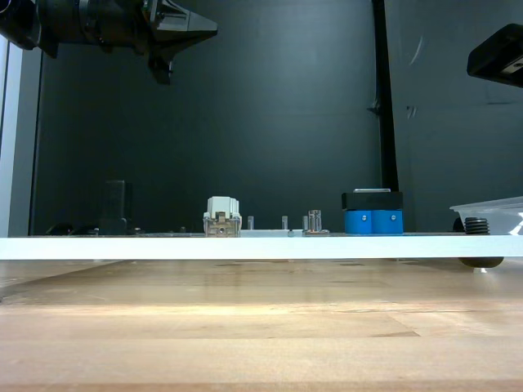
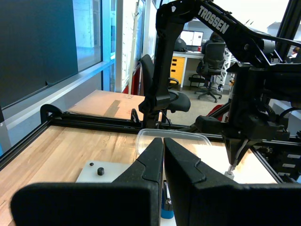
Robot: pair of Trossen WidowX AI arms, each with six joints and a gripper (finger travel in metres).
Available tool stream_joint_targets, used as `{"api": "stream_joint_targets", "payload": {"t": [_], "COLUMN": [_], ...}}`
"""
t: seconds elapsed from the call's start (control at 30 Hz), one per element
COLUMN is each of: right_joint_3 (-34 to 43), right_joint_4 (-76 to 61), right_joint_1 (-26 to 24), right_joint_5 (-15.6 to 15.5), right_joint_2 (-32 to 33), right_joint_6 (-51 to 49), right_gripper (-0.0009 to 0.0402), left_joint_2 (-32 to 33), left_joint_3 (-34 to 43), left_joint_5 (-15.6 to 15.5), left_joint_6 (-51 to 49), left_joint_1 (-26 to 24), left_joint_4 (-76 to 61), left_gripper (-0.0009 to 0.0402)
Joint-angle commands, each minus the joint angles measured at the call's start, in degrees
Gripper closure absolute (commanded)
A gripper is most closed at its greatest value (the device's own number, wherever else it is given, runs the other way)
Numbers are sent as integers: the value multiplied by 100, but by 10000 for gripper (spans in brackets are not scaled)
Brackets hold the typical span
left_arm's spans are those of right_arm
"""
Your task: Pick the RJ45 connector and install on the taskboard
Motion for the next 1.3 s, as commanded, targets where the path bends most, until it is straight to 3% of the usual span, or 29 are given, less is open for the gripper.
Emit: {"api": "stream_joint_targets", "payload": {"t": [0.03, 1.3], "right_joint_3": [-11, -745], "right_joint_4": [0, 850], "right_joint_1": [9, 9], "right_joint_5": [61, -20], "right_joint_2": [2, -46], "right_joint_6": [-11, -28], "right_gripper": [393, 393], "left_joint_2": [2, 2], "left_joint_3": [2, 2], "left_joint_5": [2, 2], "left_joint_6": [0, 0], "left_joint_1": [2, 0], "left_joint_4": [0, 0], "left_gripper": [393, 393]}}
